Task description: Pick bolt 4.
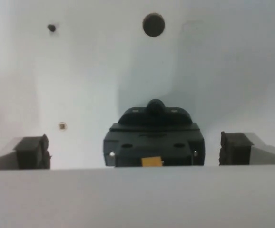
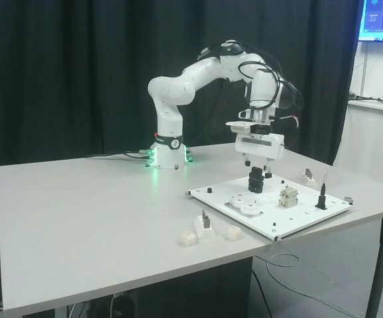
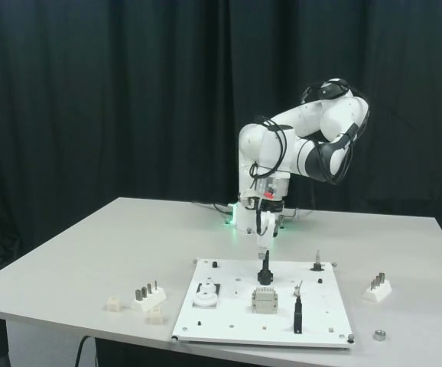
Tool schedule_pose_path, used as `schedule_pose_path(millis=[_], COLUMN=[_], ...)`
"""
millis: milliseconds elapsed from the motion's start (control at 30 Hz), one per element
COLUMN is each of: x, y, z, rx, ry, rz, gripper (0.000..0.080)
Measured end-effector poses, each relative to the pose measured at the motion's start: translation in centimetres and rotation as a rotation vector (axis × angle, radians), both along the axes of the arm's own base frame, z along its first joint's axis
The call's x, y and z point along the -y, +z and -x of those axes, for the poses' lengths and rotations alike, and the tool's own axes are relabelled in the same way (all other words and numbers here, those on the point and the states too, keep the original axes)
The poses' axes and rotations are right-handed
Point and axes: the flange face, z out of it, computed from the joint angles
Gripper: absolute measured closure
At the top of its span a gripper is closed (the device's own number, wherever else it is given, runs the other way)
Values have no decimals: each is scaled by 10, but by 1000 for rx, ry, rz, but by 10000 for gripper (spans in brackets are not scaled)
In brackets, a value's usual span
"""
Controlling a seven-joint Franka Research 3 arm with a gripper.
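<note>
My gripper [image 2: 258, 161] [image 3: 262, 252] hangs open over the white board, a little above a black fixture [image 2: 255, 180] [image 3: 264, 274]. In the wrist view the gripper [image 1: 132, 149] has its black pads [image 1: 32, 152] far apart with nothing between them, and the black fixture [image 1: 154, 137] lies below. Upright bolts stand in a white holder [image 3: 147, 297] [image 2: 205, 226] on the table beside the board. A second white holder with bolts [image 3: 377, 286] [image 2: 309, 175] stands off the board's other side. I cannot tell which bolt is number 4. The gripper is well away from both holders.
The white board [image 2: 271, 225] [image 3: 229, 325] carries white gears [image 2: 244, 204], a connector block [image 3: 264, 300] and a black upright plug [image 3: 297, 315]. Small white cubes [image 2: 188, 239] lie near the first holder. A nut [image 3: 379, 334] lies near the table edge. The arm's base [image 2: 167, 156] glows green.
</note>
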Motion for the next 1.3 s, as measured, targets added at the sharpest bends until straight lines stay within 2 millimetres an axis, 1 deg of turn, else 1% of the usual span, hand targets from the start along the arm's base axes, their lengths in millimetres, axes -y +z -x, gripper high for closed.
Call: schedule_pose_path(millis=[333, 933, 1300], x=[0, 2, 7], y=[13, 29, 38], z=[-3, -7, -11], rx=[8, 7, 3], ry=[5, 42, 109], rz=[0, 41, 65], gripper=[3, 3, 3])
